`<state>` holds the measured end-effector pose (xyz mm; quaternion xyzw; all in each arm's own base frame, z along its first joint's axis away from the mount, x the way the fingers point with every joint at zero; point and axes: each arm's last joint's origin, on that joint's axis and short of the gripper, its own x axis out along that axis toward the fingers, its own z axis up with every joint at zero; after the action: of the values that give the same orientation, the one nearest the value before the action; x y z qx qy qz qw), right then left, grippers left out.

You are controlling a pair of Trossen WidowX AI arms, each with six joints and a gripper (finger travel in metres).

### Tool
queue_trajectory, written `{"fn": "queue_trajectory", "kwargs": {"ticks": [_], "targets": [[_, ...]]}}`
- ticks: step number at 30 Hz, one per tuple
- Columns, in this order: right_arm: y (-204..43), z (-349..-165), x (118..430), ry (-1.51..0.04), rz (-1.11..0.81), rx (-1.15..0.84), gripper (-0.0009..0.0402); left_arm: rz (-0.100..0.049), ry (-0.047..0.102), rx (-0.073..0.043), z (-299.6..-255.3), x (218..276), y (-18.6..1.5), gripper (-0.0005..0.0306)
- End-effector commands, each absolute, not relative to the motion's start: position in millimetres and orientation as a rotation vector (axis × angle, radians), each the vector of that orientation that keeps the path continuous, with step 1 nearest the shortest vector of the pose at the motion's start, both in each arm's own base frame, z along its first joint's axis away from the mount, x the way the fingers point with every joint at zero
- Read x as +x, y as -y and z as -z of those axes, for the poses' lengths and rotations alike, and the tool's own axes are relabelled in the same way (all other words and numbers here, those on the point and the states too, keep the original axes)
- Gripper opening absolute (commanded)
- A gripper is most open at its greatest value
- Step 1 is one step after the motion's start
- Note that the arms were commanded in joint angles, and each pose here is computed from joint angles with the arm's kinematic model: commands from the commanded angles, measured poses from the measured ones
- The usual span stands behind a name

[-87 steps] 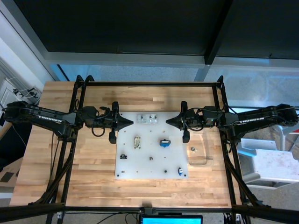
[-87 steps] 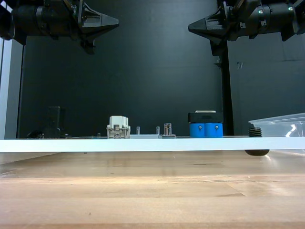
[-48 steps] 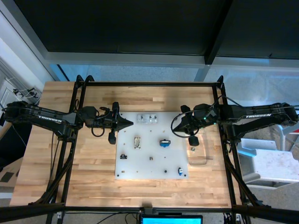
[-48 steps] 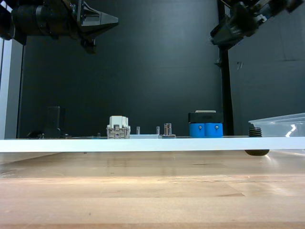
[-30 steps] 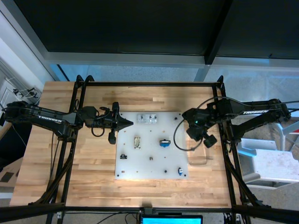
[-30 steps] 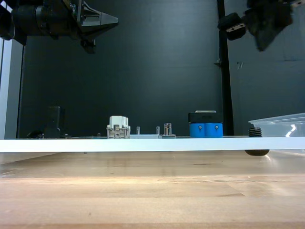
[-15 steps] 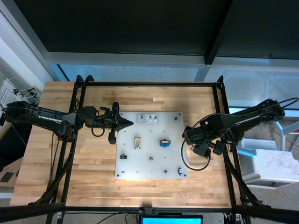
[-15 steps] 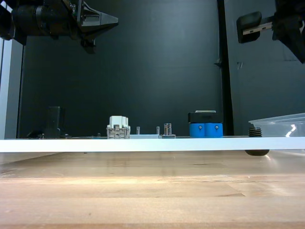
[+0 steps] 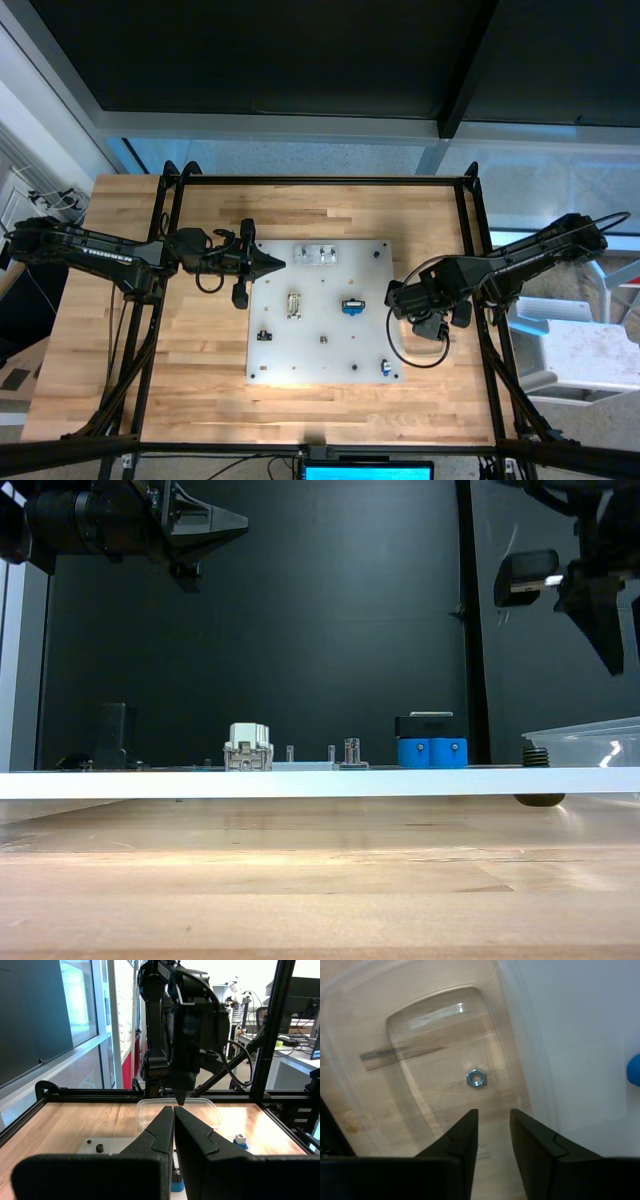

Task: Pick the M12 fastener and fasten on the M12 threads

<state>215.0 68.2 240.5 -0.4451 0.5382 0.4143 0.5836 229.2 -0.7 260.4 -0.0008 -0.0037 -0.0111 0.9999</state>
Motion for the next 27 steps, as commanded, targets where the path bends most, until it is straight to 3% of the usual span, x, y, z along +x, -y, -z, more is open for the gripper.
{"fn": "queue_trajectory", "kwargs": {"ticks": [1,8,27], "targets": [[-68.3,-231.9,213.5,-1.248,-0.997,-1.067,0.0117,0.023,0.007,-0.002,-260.4,229.2,0.7,0.0],[-68.6,-215.2,212.0,-1.231,-0.993,-1.071,0.0144,0.023,0.008,-0.002,-260.5,229.2,0.7,0.0],[-69.2,-182.3,210.4,-1.242,-1.017,-1.11,0.0146,0.023,0.008,-0.002,-260.5,229.2,0.7,0.0]]}}
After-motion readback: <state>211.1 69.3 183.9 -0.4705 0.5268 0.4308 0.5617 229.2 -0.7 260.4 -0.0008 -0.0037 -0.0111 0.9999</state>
